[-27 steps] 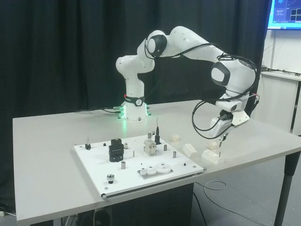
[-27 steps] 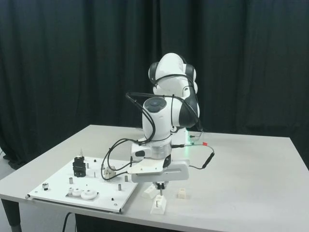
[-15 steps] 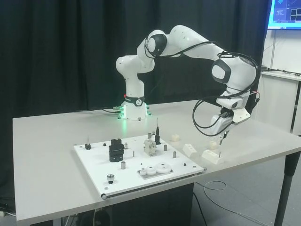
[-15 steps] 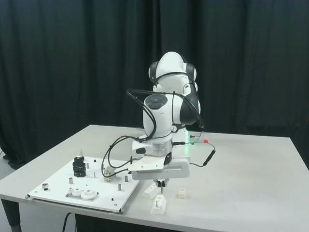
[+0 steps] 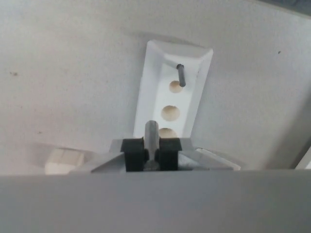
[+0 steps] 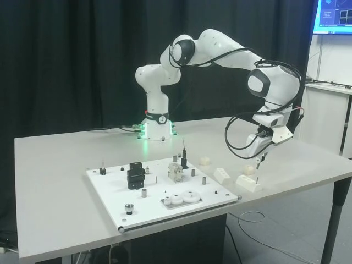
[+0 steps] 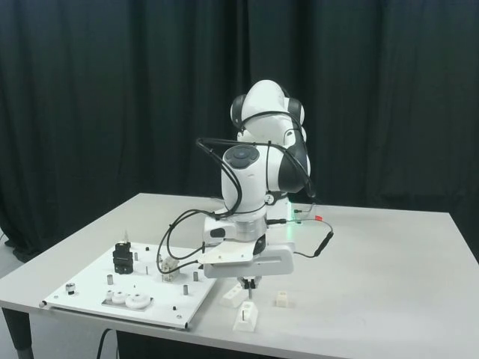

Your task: Insert round peg 2.

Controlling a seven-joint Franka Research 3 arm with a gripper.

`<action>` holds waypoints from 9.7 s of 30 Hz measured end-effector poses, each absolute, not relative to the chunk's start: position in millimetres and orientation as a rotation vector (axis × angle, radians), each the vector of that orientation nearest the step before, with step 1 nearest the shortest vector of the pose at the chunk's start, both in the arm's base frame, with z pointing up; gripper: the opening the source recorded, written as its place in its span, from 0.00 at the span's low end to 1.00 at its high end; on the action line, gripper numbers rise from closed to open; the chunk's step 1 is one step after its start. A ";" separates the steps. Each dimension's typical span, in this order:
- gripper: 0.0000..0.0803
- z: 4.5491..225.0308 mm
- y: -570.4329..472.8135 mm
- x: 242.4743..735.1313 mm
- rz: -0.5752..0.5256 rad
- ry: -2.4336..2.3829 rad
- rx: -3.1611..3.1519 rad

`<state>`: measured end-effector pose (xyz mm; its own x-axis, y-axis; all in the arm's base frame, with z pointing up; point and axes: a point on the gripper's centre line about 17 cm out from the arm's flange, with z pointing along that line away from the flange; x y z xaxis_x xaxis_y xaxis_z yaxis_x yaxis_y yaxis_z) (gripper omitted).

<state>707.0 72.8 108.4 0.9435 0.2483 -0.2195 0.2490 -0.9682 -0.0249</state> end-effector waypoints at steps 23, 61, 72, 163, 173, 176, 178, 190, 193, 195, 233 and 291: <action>0.07 108.7 71.9 707.2 -0.348 0.395 3.092; 0.07 129.3 23.4 670.0 -0.551 0.475 2.982; 0.07 136.0 -11.5 646.1 -0.679 0.471 2.951; 0.07 127.3 -195.1 456.2 -0.324 -0.243 2.936; 0.07 118.2 -194.5 447.9 -0.218 -0.385 2.937; 0.07 116.8 -195.4 446.6 -0.189 -0.429 2.936; 0.07 116.4 -196.1 445.2 -0.176 -0.445 2.936; 0.07 111.8 -198.1 429.6 -0.157 -0.523 2.937; 0.07 109.8 -198.4 427.5 -0.139 -0.563 2.934; 0.07 108.1 -198.5 426.9 -0.123 -0.582 2.933; 0.07 76.7 -196.3 431.1 0.053 -0.963 2.961; 0.07 54.9 -182.2 410.1 0.014 -0.893 3.108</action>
<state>410.1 -182.2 54.9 0.8478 -0.5300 -0.0174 -0.5292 -0.8436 -0.0908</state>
